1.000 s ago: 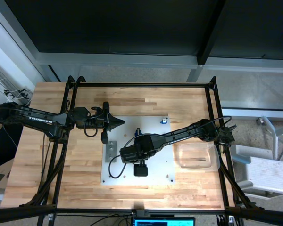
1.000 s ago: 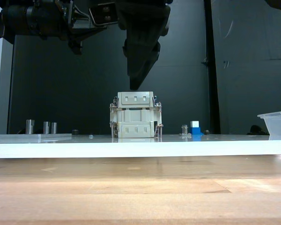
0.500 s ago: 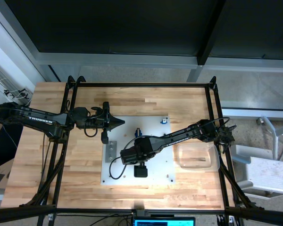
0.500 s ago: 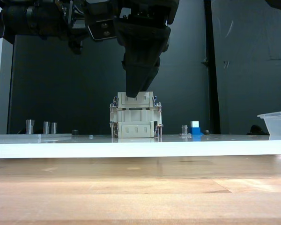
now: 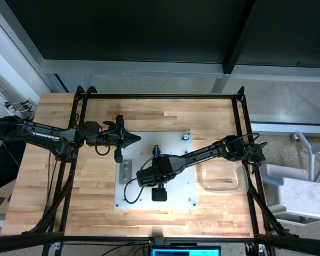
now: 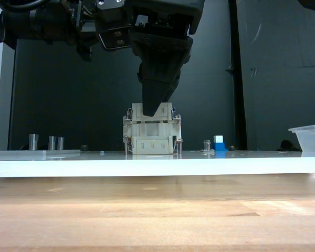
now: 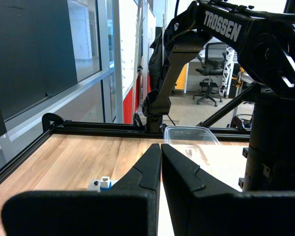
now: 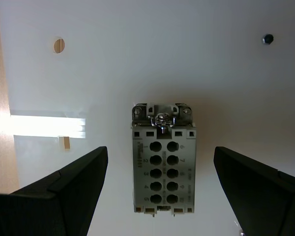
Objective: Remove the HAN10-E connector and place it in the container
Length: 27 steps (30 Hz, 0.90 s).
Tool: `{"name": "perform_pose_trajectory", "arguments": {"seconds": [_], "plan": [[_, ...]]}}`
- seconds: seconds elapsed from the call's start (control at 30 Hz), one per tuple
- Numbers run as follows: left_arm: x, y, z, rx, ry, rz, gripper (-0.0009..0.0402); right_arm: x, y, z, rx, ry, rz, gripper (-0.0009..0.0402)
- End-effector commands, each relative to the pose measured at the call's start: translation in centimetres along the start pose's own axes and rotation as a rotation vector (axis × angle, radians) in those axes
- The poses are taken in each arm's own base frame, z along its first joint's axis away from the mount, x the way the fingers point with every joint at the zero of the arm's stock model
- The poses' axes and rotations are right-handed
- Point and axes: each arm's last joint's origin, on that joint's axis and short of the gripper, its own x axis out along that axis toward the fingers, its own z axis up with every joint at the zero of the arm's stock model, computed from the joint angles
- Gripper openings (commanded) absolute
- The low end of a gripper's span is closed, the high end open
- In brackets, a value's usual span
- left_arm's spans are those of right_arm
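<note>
While the counter [image 5: 48, 176] carries the white board [image 5: 184, 186] with the clear container [image 5: 222, 178] just beside its right edge, the left gripper [image 7: 161, 147] hovers at the board's far-left corner, jaws pressed together. The right gripper [image 6: 157, 107] is low over mid-board, jaws spread wide either side of the HAN10-E connector [image 8: 163, 162], seated there on the board.

Change at right gripper [image 6: 156, 111] only. Hangs clear above HAN10-E connector [image 6: 152, 137] a second ago. Meets its pale top half a second ago. Now sits lower still, tip overlapping connector's upper block in low view. Shows more of gripper body under low view's upper edge than before.
</note>
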Motion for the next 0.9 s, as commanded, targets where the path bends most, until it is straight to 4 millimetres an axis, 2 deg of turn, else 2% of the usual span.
{"name": "perform_pose_trajectory", "arguments": {"seconds": [0.03,0.23,0.67,0.9], "plan": [[0.01,0.01,0.01,0.0,0.0,0.0,0.0,0.08,0.0,-0.03,-0.001,-0.002,-0.005,0.0299],[0.01,0.01,0.01,0.0,0.0,0.0,0.0,0.08,-0.01,-0.03,-0.001,-0.002,-0.007,0.026],[0.01,0.01,0.01,0.0,0.0,0.0,0.0,0.08,0.07,-0.06,-0.002,0.001,0.004,0.0114],[0.01,0.01,0.01,0.0,0.0,0.0,0.0,-0.04,0.24,-0.03,-0.004,0.004,0.029,0.0053]]}}
